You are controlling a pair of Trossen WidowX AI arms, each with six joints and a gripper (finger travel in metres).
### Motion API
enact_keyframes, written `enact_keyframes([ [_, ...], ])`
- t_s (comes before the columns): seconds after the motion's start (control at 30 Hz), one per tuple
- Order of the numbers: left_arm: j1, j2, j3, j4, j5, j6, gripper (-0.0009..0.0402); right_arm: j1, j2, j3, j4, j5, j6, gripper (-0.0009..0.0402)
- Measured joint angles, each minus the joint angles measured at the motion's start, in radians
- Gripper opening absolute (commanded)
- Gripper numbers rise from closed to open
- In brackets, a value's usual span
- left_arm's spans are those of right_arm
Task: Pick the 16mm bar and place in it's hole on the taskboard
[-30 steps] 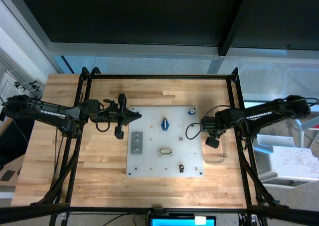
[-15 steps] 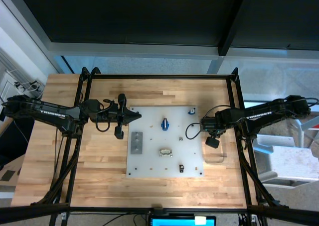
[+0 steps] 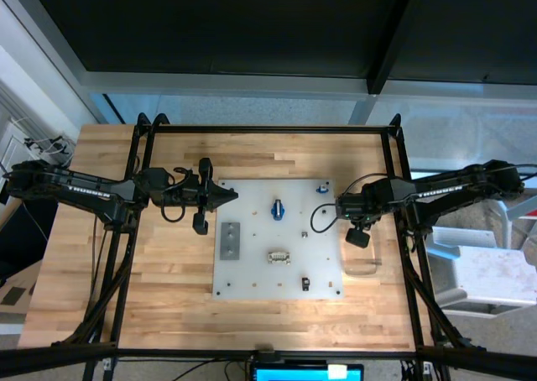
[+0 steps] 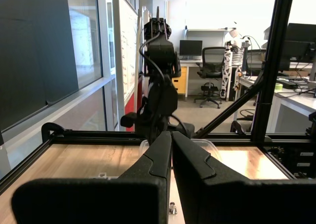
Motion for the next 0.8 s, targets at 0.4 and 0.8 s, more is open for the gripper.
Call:
enact_keyframes([
  [0.4, 0.0, 0.0, 0.0, 0.0, 0.0, 0.0, 0.0, 0.063, -0.022, 0.026, -0.043, -0.002, -0.043, 0.0],
  [0.8, 0.0, 0.0, 0.0, 0.0, 0.0, 0.0, 0.0, 0.197, -0.08, 0.033, -0.057, -0.051, -0.153, 0.0],
])
